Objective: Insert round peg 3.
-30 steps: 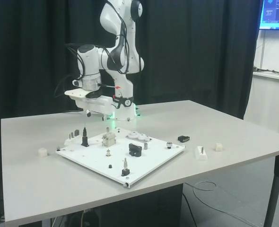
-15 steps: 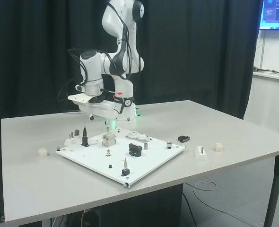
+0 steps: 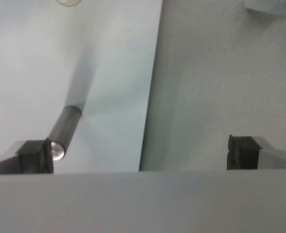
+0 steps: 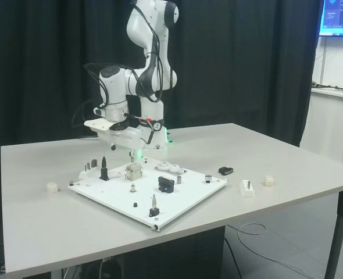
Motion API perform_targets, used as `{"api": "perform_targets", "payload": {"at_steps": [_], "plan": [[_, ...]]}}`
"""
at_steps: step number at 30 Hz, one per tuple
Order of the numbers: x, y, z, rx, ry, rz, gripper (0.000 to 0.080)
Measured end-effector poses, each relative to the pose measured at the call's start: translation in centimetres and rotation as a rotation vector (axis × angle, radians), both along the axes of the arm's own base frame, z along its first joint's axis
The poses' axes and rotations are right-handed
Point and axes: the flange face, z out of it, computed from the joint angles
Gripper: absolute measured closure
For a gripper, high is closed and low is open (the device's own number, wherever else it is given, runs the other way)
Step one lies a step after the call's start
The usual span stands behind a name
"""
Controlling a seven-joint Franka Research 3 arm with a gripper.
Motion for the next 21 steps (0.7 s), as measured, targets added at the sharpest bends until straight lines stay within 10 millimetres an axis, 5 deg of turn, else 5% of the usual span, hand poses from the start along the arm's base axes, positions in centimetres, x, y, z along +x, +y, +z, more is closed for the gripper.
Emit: {"api": "perform_targets", "payload": {"at_steps": [21], "plan": [[-0.18,0.22,-0.95,0.028,0.007,-0.009,0.0003]]}}
